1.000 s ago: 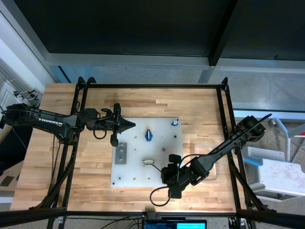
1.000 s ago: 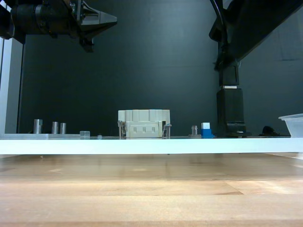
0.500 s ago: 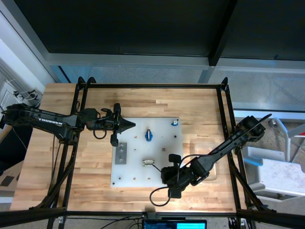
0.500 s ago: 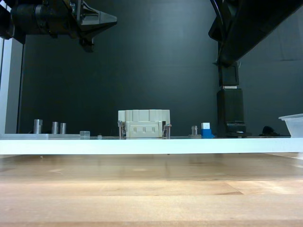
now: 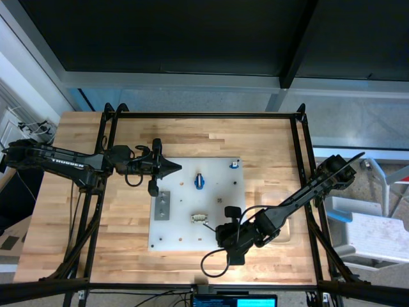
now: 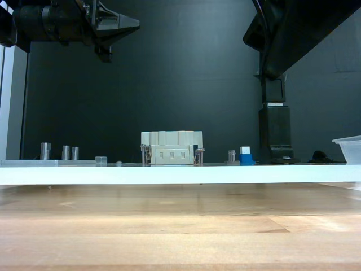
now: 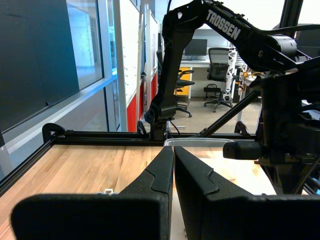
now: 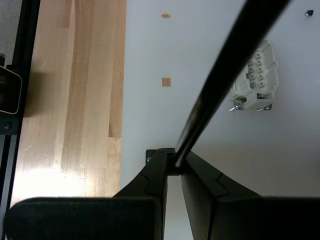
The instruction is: Remove the USB connector from the USB hub and place in the container
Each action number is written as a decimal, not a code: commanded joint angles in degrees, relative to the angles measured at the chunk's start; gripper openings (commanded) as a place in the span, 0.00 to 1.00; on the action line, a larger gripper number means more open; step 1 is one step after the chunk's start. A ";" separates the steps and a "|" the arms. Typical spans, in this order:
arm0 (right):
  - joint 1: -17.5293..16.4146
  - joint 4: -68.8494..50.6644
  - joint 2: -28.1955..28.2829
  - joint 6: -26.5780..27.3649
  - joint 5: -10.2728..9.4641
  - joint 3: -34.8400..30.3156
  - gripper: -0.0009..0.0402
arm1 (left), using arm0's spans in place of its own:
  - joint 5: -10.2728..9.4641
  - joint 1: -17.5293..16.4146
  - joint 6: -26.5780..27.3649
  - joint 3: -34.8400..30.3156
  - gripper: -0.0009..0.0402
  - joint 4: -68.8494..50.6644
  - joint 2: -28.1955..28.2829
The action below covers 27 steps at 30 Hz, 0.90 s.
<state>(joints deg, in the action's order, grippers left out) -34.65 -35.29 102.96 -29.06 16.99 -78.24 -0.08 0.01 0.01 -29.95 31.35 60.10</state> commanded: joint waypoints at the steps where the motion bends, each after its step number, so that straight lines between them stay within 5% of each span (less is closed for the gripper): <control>1: 0.28 -0.42 0.59 -0.02 -0.66 -0.28 0.02 | 0.02 0.00 -0.02 0.00 0.02 0.00 0.02; 14: 1.05 -6.99 3.43 2.10 -0.50 -6.60 0.02 | 0.02 -0.02 -0.02 0.00 0.02 0.00 0.02; 23: -0.35 -4.85 0.09 -0.04 2.08 -3.02 0.02 | 0.02 0.00 -0.02 0.00 0.02 0.00 0.02; 27: -1.40 -1.27 -1.81 -0.26 4.70 -0.28 0.02 | 0.02 0.00 -0.02 0.00 0.02 0.02 0.02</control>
<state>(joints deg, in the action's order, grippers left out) -35.68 -39.05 102.13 -29.08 20.38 -79.29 -0.05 0.01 -0.01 -29.93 31.35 60.12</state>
